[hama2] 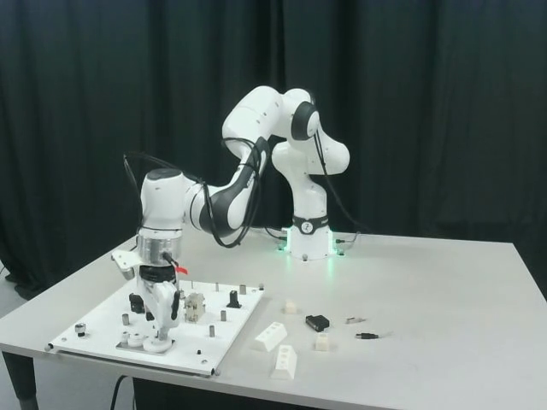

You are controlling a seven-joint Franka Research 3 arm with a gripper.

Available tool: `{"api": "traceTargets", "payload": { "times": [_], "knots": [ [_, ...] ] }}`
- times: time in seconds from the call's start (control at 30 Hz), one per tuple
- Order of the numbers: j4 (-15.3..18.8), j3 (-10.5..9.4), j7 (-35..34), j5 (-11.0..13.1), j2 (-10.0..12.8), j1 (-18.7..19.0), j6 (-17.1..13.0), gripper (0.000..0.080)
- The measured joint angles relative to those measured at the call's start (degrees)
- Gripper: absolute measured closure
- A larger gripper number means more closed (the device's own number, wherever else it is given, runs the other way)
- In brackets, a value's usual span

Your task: Remove large gear.

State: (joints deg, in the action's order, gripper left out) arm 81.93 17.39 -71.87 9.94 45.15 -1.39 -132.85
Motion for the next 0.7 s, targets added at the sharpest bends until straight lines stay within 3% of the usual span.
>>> {"api": "traceTargets", "payload": {
  "times": [0.7],
  "knots": [
    [-3.4,0.00,2.4,1.0,3.4,-0.7,1.9,0.0003]
  ]
}}
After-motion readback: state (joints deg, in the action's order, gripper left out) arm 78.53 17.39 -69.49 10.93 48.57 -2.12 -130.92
